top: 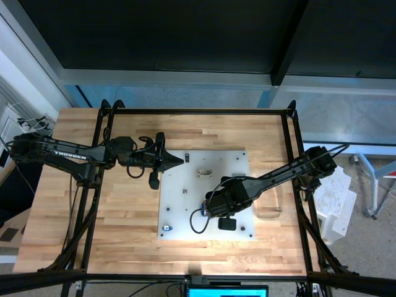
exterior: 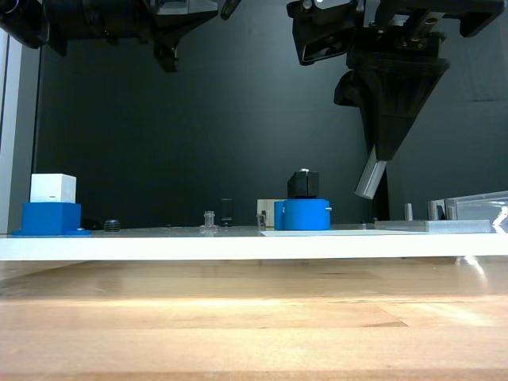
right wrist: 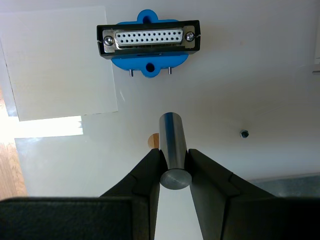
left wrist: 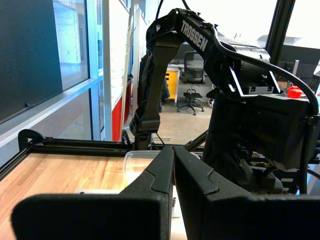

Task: Pick the 16mm cylinder and install on the taskboard

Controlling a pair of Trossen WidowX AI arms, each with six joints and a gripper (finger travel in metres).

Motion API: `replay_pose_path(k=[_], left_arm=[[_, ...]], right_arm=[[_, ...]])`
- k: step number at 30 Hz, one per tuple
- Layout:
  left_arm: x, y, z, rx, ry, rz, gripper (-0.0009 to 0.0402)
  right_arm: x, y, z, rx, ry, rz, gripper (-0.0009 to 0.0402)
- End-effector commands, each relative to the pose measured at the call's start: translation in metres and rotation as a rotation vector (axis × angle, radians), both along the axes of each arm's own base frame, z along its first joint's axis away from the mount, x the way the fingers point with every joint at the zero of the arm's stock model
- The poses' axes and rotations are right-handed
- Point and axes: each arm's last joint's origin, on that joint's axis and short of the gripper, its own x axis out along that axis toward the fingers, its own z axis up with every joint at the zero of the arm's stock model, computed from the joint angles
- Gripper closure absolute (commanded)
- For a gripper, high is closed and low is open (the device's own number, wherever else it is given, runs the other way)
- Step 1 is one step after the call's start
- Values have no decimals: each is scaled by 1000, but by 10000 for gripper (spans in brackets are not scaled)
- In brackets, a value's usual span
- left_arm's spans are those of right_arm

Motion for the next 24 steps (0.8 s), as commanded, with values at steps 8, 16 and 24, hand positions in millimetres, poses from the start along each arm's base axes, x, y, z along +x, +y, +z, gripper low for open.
replay_pose_path(k=[8, 16, 24], left_arm=[[0, 0, 0, 0, -1, 0, 393], [0, 0, 0, 0, -2, 0, 393], [0, 0, 0, 0, 0, 0, 393]], right_arm=[[6, -1, 7, -1, 74, -6, 389], [30, 0, 16, 5, 178, -2, 389], [46, 5, 7, 45, 278, -10, 389]])
